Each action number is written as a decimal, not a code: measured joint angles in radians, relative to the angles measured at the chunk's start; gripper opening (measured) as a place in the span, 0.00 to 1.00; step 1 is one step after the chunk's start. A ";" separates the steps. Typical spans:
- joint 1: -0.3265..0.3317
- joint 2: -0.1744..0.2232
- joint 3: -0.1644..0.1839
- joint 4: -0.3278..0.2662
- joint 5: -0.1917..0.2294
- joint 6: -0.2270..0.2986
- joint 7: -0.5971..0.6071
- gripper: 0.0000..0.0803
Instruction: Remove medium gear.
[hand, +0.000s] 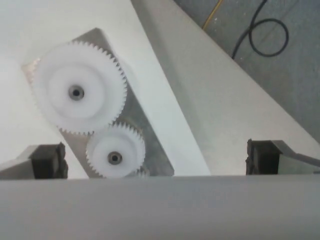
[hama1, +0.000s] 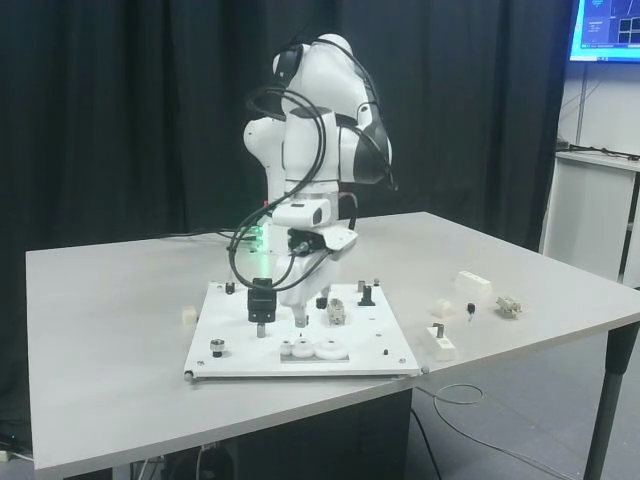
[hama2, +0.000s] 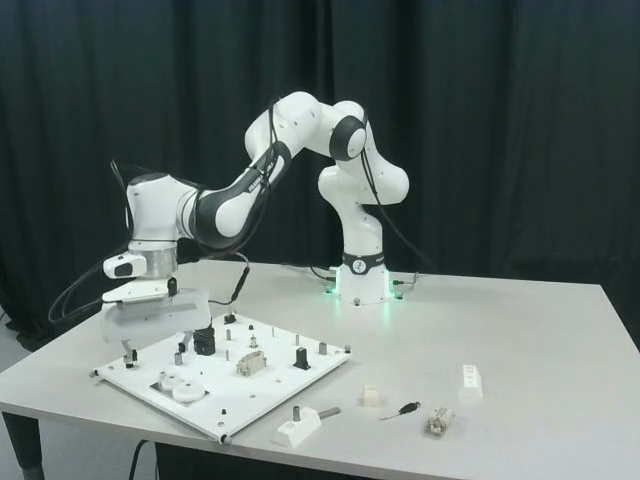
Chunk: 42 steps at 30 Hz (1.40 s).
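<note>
Three white gears mesh in a row in a grey recess near the front edge of the white board (hama1: 230, 345). In the wrist view the large gear (hand: 76, 92) touches the medium gear (hand: 115, 157), and only a sliver of the small gear (hand: 142, 173) shows. The medium gear (hama1: 301, 348) (hama2: 168, 380) sits between the large gear (hama1: 327, 350) (hama2: 187, 391) and the small one. My gripper (hand: 155, 160) (hama1: 305, 315) (hama2: 157, 350) hangs open a little above the gears, fingers (hand: 47, 161) spread wide with nothing between them.
The board also carries a black block (hama1: 262, 300), several pegs and a metal connector (hama1: 337, 312). Loose white parts (hama1: 474, 286) and a small connector (hama1: 508, 306) lie on the grey table to the right. A black cable (hand: 270, 35) lies on the floor beyond the table edge.
</note>
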 joint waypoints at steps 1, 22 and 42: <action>0.000 -0.001 -0.001 0.006 -0.003 -0.008 0.006 1.00; 0.001 -0.007 -0.008 0.114 -0.047 -0.134 0.078 1.00; 0.001 -0.007 -0.010 0.168 -0.071 -0.186 0.119 1.00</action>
